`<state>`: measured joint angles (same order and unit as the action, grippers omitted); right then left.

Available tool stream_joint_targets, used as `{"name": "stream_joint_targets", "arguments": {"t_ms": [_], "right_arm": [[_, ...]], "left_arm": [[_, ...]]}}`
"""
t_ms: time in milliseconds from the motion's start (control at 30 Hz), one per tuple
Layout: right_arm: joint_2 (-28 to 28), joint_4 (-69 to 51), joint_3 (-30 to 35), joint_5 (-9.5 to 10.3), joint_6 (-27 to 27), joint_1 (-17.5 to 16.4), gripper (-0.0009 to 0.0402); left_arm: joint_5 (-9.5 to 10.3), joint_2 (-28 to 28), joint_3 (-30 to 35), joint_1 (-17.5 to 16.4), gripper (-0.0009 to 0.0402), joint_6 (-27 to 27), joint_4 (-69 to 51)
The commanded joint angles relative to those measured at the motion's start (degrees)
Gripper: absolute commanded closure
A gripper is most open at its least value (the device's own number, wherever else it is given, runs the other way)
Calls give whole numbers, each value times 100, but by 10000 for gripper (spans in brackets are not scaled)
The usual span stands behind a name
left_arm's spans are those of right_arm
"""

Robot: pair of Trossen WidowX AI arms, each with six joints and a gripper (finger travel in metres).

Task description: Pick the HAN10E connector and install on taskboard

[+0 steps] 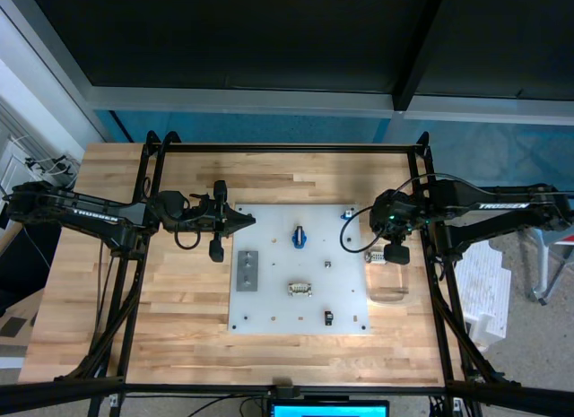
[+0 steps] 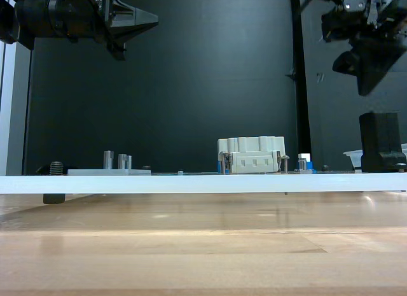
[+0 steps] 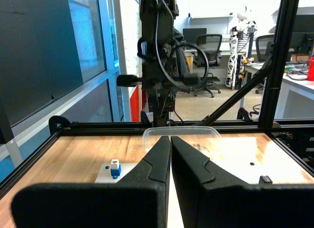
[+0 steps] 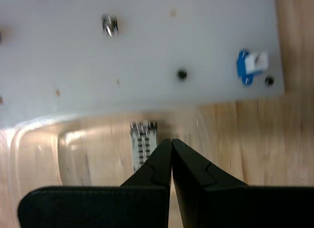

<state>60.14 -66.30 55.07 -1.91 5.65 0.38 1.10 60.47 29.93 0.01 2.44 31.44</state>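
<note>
A wooden table (image 1: pixel 134 282) is carrying the white taskboard (image 1: pixel 269 296) at its centre and a clear plastic tray (image 1: pixel 387 300) just beside the board's right edge. The left gripper (image 1: pixel 249 221) and right gripper (image 1: pixel 397 256) are hanging above them.

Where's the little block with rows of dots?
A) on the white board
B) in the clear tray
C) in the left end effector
B: the connector lies in the tray, below the shut right end effector. The shut left end effector hangs over the board's far left corner.
</note>
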Motion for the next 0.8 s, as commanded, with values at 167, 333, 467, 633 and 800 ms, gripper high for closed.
{"name": "stream_joint_targets", "arguments": {"t_ms": [167, 333, 467, 633, 800], "right_arm": [[398, -254, -24, -22, 9, -238, 392], [503, -258, -107, -129, 177, -341, 368], [483, -155, -302, -160, 461, -367, 316], [487, -70, -448, -162, 466, -529, 239], [490, 142, -625, -157, 446, -621, 171]], "left_arm": [[-2, 0, 2, 0, 392, 2, 0], [-2, 2, 2, 0, 392, 2, 0], [-2, 2, 2, 0, 392, 2, 2], [-2, 0, 2, 0, 392, 2, -4], [-2, 2, 2, 0, 392, 2, -7]]}}
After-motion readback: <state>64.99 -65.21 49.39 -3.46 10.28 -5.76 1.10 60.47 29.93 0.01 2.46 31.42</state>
